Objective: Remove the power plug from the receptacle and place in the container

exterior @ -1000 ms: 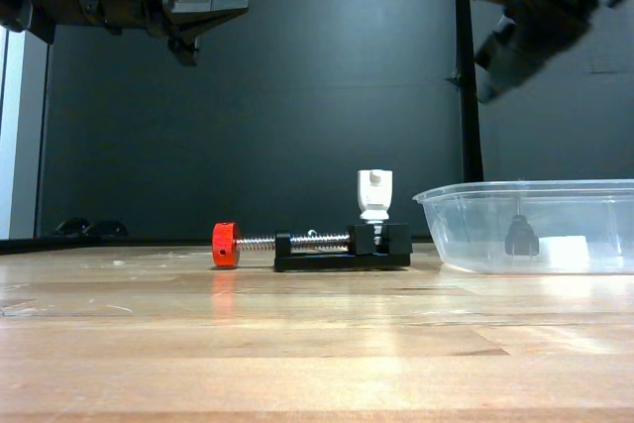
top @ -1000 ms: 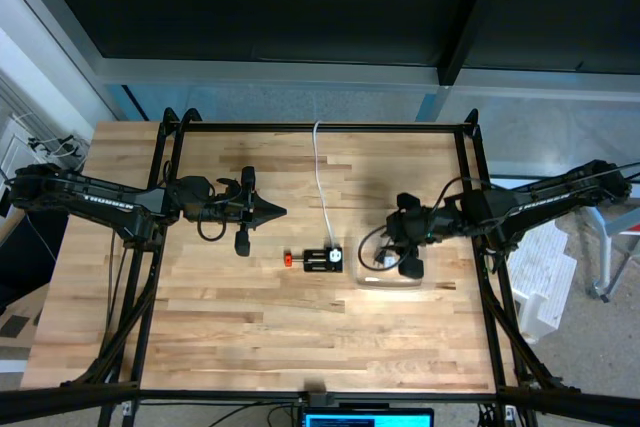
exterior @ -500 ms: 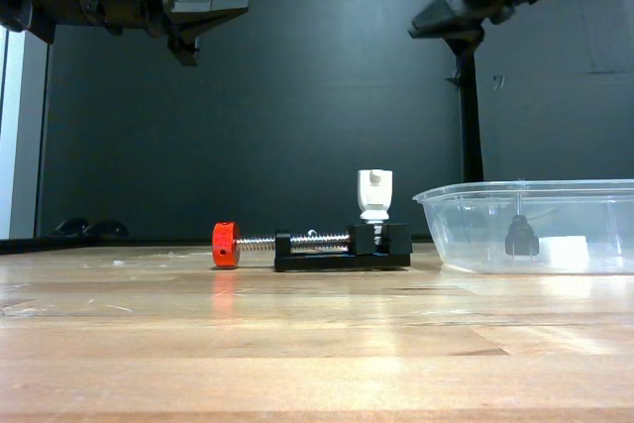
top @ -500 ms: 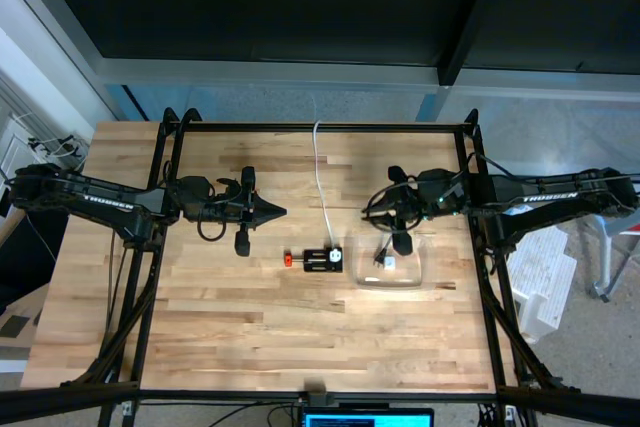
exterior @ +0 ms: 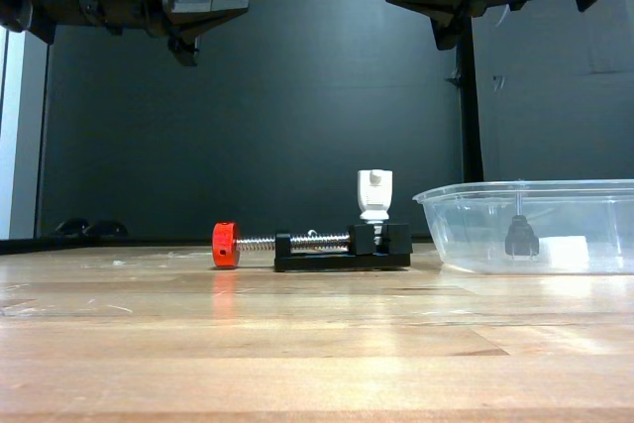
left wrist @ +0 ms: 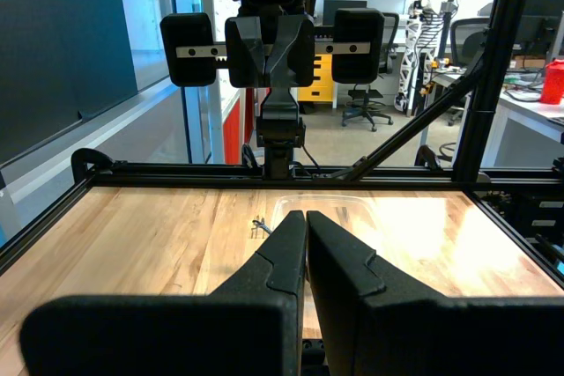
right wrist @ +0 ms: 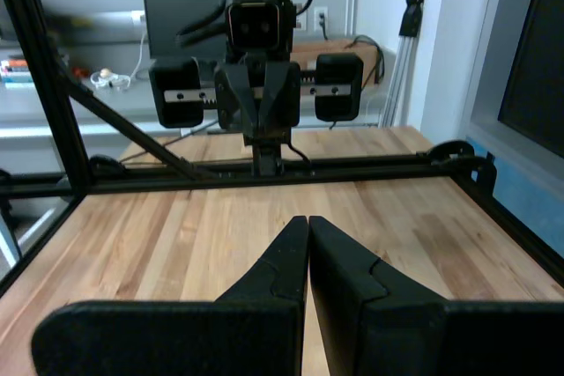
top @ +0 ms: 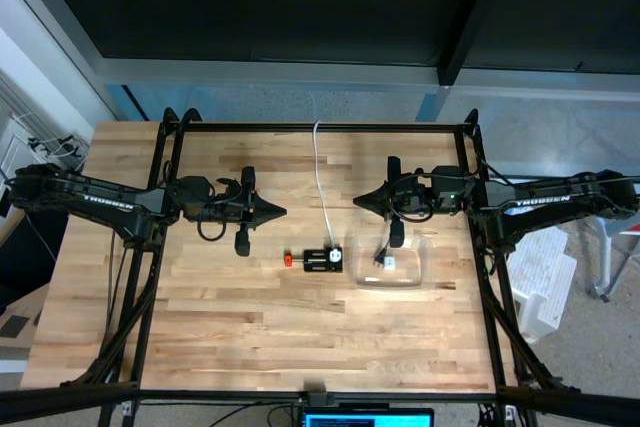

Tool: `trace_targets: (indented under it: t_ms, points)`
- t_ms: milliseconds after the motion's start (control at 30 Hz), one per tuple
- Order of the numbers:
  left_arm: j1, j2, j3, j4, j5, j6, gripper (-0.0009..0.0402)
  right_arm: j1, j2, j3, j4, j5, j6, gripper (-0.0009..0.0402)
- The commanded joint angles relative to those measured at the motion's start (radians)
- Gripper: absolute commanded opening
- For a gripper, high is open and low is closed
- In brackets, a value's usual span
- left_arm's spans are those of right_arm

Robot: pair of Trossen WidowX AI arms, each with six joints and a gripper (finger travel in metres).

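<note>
Black and wedge-shaped, the left gripper [top: 279, 212] hangs above the wooden table [top: 200, 317] left of centre in the high view, its tip pointing right. Its own camera shows the two fingers [left wrist: 286, 253] pressed together with nothing between them. Right of it, near the middle of the frame, an orange-red knob [top: 288, 259] leads into a small black clamp [top: 318, 259] that holds the receptacle [top: 335, 255]. The white cable [top: 322, 177] runs from it toward the table's far edge. The low view shows the receptacle standing upright with its top bare. Just right of the clamp sits the container [top: 418, 265], a clear tray, and inside it lies the power plug [top: 379, 260] beside a white tag [top: 391, 263]. Right of centre, higher in the frame than the tray, the right gripper [top: 359, 202] points left toward the other arm. The low view shows it well above the table, and its fingers [right wrist: 286, 261] are closed tight and empty.
</note>
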Motion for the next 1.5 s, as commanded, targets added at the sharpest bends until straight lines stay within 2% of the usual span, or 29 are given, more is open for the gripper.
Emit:
trace_targets:
  t_ms: [33,333,467,1500]
  points:
    - [0.000,0.000,0.000,0.000,0.000,0.000,0.0000,0.001,0.001,-0.041,0.082,0.001,0.022,0.0000]
    - [0.000,0.000,0.000,0.000,0.000,0.000,0.0000,0.001,0.002,-0.117,0.198,0.008,0.042,0.0000]
    - [0.000,0.000,0.000,0.000,0.000,0.000,0.0000,0.002,0.002,-0.121,0.199,-0.003,0.047,0.0000]
    - [0.000,0.000,0.000,0.000,0.000,0.000,0.0000,0.036,0.002,-0.123,0.201,0.004,0.069,0.0000]
